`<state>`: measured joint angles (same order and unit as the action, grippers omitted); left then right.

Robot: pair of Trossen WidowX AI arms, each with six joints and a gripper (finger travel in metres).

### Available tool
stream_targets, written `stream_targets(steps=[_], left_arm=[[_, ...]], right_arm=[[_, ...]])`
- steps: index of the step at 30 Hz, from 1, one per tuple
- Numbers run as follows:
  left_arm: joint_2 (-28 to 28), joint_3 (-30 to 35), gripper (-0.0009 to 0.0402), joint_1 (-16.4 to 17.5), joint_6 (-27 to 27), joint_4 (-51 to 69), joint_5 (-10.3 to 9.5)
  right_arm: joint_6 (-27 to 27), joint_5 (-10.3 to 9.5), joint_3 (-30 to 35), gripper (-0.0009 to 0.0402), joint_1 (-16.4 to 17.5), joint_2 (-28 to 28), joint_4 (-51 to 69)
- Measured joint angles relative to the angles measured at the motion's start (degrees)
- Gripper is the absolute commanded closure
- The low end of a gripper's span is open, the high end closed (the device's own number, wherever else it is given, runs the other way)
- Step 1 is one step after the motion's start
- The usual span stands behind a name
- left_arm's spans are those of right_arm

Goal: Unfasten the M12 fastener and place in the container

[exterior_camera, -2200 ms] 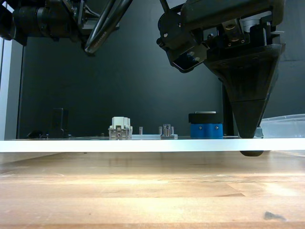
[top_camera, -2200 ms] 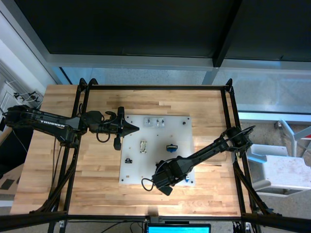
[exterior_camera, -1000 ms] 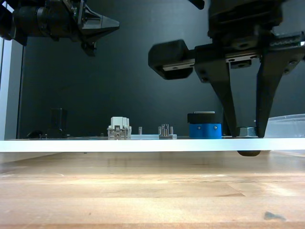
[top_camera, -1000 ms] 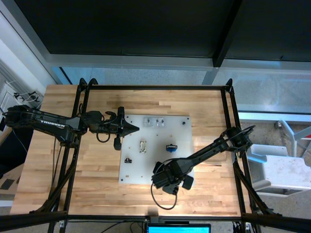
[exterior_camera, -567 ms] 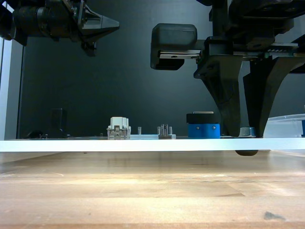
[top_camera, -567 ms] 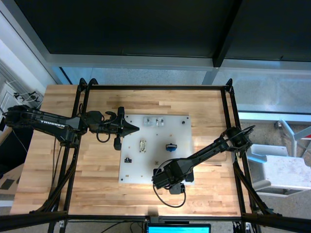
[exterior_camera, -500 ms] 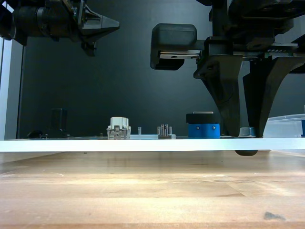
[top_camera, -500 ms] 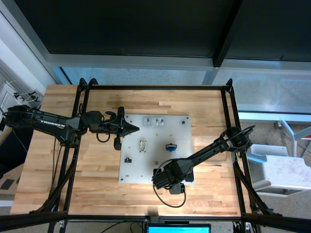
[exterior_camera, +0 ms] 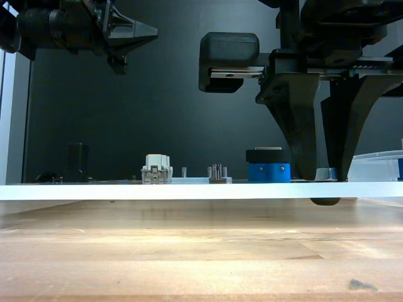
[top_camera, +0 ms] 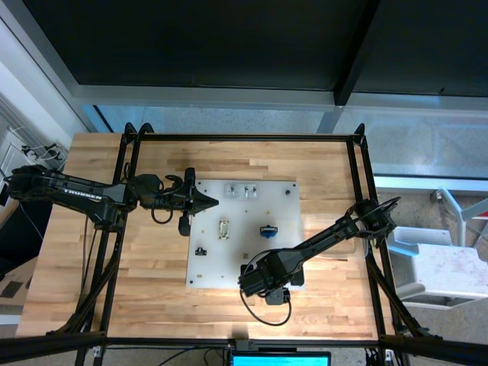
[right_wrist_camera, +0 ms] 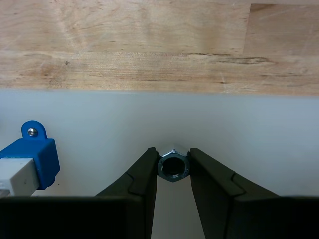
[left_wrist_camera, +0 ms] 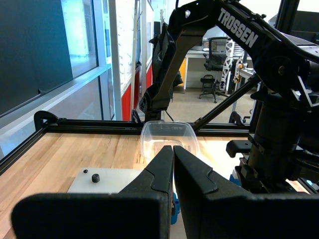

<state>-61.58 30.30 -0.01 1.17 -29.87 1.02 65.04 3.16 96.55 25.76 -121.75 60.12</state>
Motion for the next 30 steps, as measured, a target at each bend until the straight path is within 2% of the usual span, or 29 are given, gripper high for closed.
stream_targets(steps=[7, 11, 14, 16, 18, 23, 25, 27, 30], left_arm=[[0.0, 0.0, 0.0393, 0.0, 0.0, 0.0, 0.0], [0.0, 0.0, 0.0393, 0.0, 0.0, 0.0, 0.02], [0.0, 0.0, 0.0393, 0.0, 0.0, 0.0, 0.02], [0.0, 0.0, 0.0393, 0.0, 0.0, 0.0, 0.0], [0.0, 0.0, 0.0393, 0.0, 0.0, 0.0, 0.0], [0.0, 0.0, 0.0393, 0.0, 0.0, 0.0, 0.02], [0.0, 0.0, 0.0393, 0.0, 0.0, 0.0, 0.0], [0.0, 0.0, 0.0393, 0.0, 0.0, 0.0, 0.0], [0.0, 0.0, 0.0393, 0.0, 0.0, 0.0, 0.02]], right_arm=[[-0.2, 0.74, 0.0, 0.0221, -0.2, 1.2, -0.2], [-0.2, 0.2, 0.0, 0.0205, 0.2, 2.2, 0.4], [-4.1, 0.07, 0.0, 0.0204, 0.2, 2.8, 1.0], [-10.2, -0.46, 0.0, 0.0206, 0.2, 3.3, 1.1], [-19.4, -1.31, 0.0, 0.0209, 0.1, 4.2, 1.1], [-50.5, -1.9, 0.0, 0.0232, 0.2, 6.1, 0.9], [-61.2, -1.88, -0.5, 0.025, 0.2, 7.0, 0.2], [-68.9, -1.77, -1.2, 0.0275, 0.2, 7.5, 0.0], [-75.7, -1.95, -2.3, 0.0329, 0.2, 7.9, -0.3]])
